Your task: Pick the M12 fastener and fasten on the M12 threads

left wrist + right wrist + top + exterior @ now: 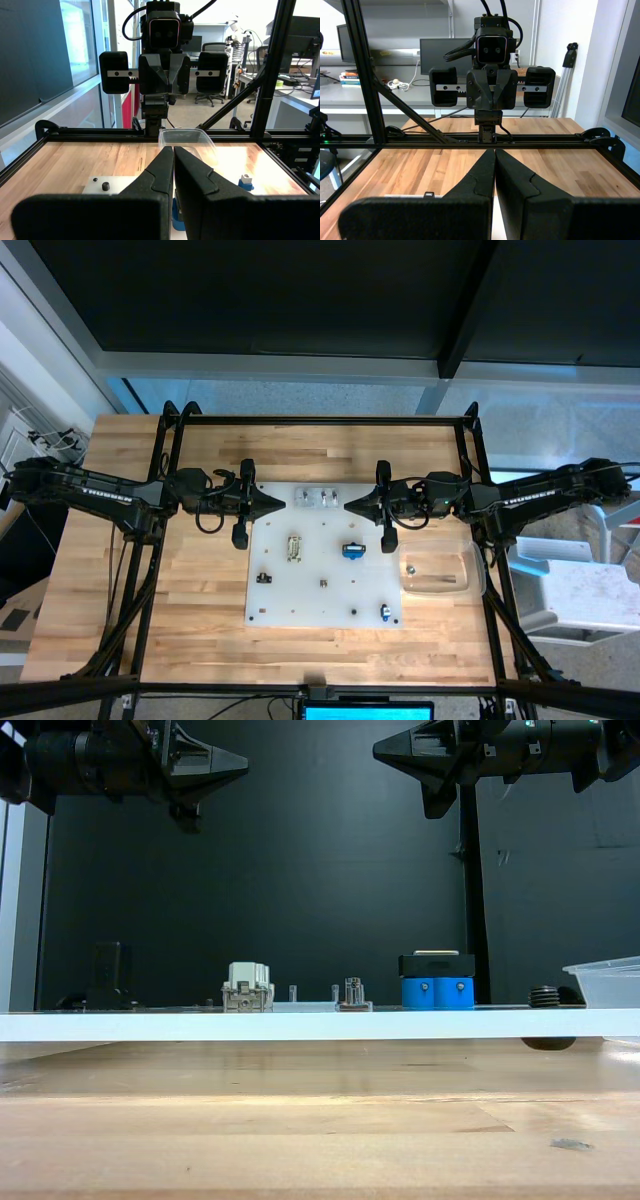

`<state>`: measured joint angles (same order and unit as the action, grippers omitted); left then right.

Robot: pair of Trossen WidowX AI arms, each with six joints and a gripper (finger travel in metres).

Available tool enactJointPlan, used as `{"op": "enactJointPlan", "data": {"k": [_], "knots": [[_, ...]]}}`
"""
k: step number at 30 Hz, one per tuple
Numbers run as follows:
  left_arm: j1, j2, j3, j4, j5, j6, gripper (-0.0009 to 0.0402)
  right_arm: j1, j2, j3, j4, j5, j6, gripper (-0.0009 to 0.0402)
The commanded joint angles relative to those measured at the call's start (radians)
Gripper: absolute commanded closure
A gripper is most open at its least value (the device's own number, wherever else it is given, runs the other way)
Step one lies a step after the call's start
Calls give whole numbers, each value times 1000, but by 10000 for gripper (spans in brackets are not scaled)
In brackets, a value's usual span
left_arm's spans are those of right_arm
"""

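Silver-grey and tiny, the M12 fastener (410, 567) shows in the high view as one small round speck, far smaller than a gripper finger. It lies inside the clear tray (470, 585), close to the tray's far left corner, and it is the only thing in there. That single tray rests on the wooden table (150, 620), just beside the right edge of the white board (270, 590). Two blue connector parts stand on the board: the larger one (352, 550) right of the middle, the smaller one (385, 611) by the near right corner. The left gripper (284, 502) and the right gripper (346, 503) hang over the far part of the board, tips pointing at each other and well apart from the tray.

From the low view, both grippers hang high above the board. One short black stud (545, 996) stands at the right, its ribs bare, with no nut on top of them; the tray's left end rises just behind it. One blue block with a black cap stands left of the stud.

Seen from the left wrist, this gripper's two fingers (150, 185) are pressed together with nothing between them. The tray lies beyond the tips; the fastener cannot be made out in it.

Seen from the right wrist, its two fingers (520, 190) likewise meet along a thin seam and hold nothing. The left arm faces it across the table.
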<state>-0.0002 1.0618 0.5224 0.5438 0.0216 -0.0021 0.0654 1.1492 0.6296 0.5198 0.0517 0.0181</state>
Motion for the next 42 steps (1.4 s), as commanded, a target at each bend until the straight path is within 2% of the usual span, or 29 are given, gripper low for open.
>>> {"op": "enactJointPlan", "data": {"k": [1,10,11,13,15,26,35,40,42], "knots": [[0,0,0,0,0,0,393,0,0,0,0,0,0,393],[0,0,0,0,0,0,393,0,0,0,0,-2,6,393],[0,0,0,0,0,0,393,1,0,0,-5,-12,13,393],[0,0,0,0,0,0,393,1,-3,1,-11,-56,13,393],[0,0,0,0,0,0,393,0,-3,12,-58,-52,10,393],[0,0,0,0,0,0,393,10,-1,194,-624,-44,-94,393],[0,0,0,0,0,0,393,51,4,325,-1001,-39,-169,393],[0,0,0,0,0,0,393,84,9,386,-1189,-7,-198,393],[0,0,0,0,0,0,393,92,14,411,-1267,-6,-207,393]]}}
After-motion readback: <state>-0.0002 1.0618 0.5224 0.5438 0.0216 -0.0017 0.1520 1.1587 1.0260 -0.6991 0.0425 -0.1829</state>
